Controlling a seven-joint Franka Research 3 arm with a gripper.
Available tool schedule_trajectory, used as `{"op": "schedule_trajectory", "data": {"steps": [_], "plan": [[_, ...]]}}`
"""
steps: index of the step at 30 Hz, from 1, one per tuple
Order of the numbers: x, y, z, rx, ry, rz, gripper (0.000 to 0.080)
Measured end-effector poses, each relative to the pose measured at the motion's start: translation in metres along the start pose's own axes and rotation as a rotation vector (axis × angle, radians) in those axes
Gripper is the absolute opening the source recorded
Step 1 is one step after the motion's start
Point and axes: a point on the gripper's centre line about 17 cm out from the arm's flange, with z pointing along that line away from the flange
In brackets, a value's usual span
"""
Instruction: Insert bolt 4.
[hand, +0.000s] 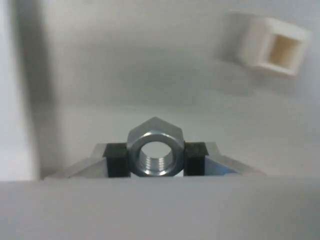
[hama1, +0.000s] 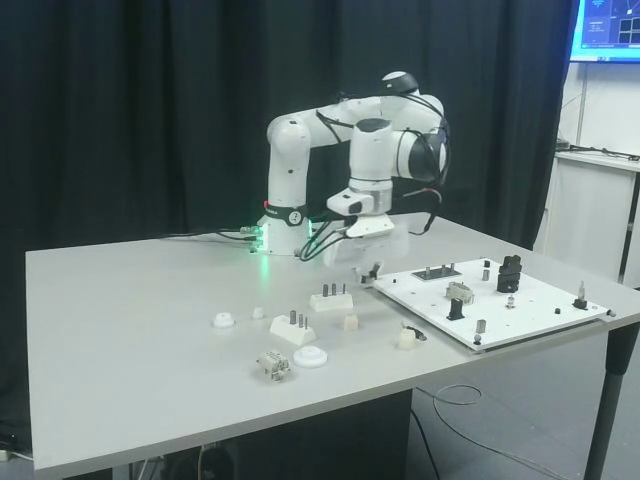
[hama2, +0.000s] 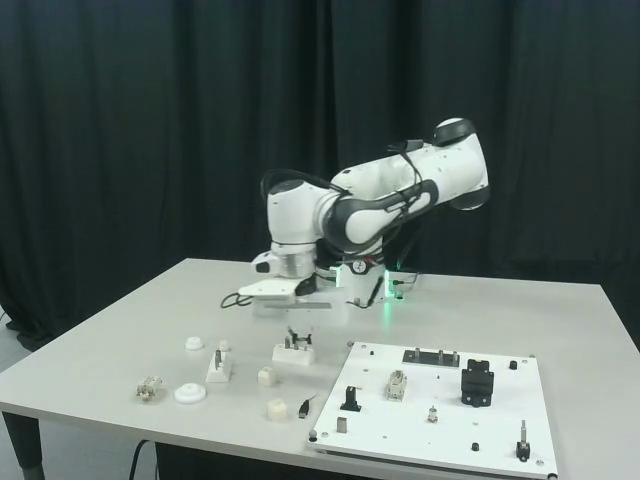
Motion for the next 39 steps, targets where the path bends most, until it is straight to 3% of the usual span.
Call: {"op": "schedule_trajectory", "data": {"steps": [16, 30, 39], "plan": [[-0.004, -0.106, 0.000, 0.017, 0.005, -0.040, 0.0227], [-0.014, -0.192, 0.003, -0.001, 0.012, -0.103, 0.0227], [-0.020, -0.247, 0.001, -0.006, 0.032, -0.215, 0.0227]]}}
